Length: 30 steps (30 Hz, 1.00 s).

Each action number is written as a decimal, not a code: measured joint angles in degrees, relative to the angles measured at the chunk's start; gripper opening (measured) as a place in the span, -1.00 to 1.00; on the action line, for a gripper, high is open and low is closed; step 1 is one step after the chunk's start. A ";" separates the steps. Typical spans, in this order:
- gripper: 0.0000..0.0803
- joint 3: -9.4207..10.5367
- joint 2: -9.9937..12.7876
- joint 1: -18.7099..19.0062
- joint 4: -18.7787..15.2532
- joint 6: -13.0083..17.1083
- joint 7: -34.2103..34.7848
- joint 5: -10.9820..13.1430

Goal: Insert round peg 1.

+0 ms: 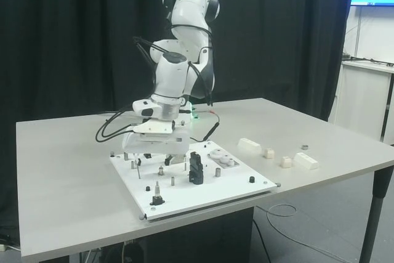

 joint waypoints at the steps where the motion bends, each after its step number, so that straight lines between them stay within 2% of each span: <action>1: 0.99 0.01 0.03 0.00 0.14 -0.15 -0.10 0.00; 30: 0.99 -0.01 0.13 -0.16 1.52 -1.93 -0.34 0.00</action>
